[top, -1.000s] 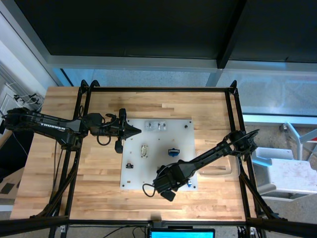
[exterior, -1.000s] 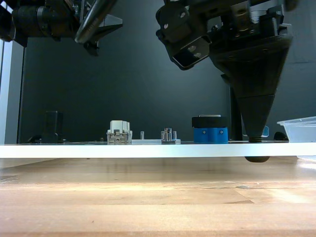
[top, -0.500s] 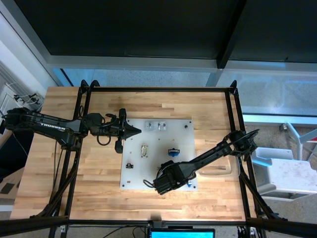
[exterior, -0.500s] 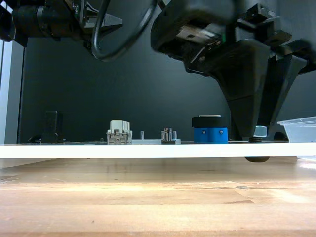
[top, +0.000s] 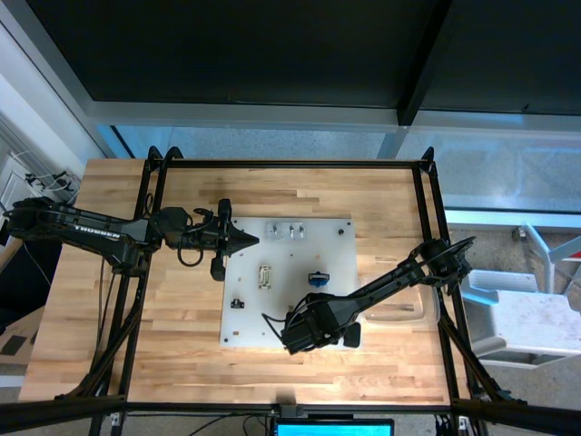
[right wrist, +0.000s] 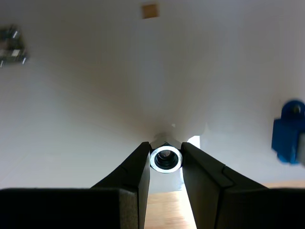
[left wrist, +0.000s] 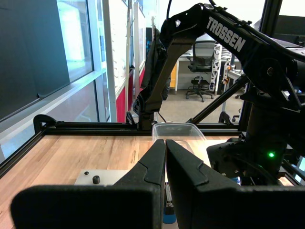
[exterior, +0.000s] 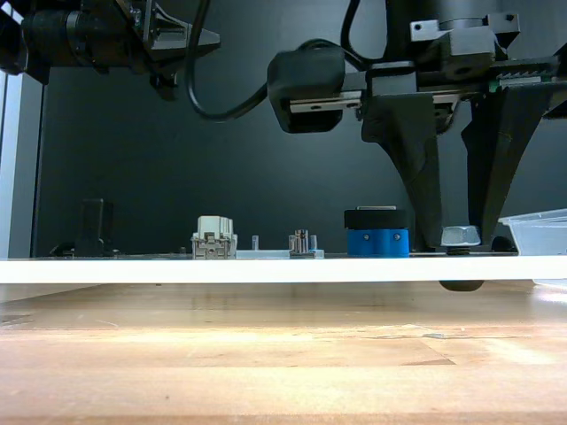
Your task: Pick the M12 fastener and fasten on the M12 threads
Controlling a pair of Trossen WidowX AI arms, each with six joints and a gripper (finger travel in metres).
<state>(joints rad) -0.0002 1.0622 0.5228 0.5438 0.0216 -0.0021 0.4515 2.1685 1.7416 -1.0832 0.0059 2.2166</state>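
Note:
The small silver M12 fastener [exterior: 460, 235] is pinched between the two fingers of my right gripper [exterior: 460, 247], low over the near right part of the white board [top: 245, 309]. It sits right on top of the short black stud [exterior: 460, 251]; I cannot tell whether it is threaded on. The right wrist view looks straight down through the nut [right wrist: 166, 159], with my right gripper [right wrist: 166, 146] shut around it. In the high view the right gripper [top: 338, 334] hides both nut and stud. My left gripper [top: 250, 240] hovers over the board's far left edge, shut and holding nothing [left wrist: 165, 162].
A clear tray [top: 399, 313] stands on the table right of the board. A blue connector block [exterior: 377, 241] sits just left of the right gripper. A grey connector [exterior: 213, 238] and small silver posts [exterior: 301, 241] stand mid-board.
The right wrist has turned about its vertical axis while staying over the stud. Its fingers have gone from edge-on to side by side, and the nut now shows between them.

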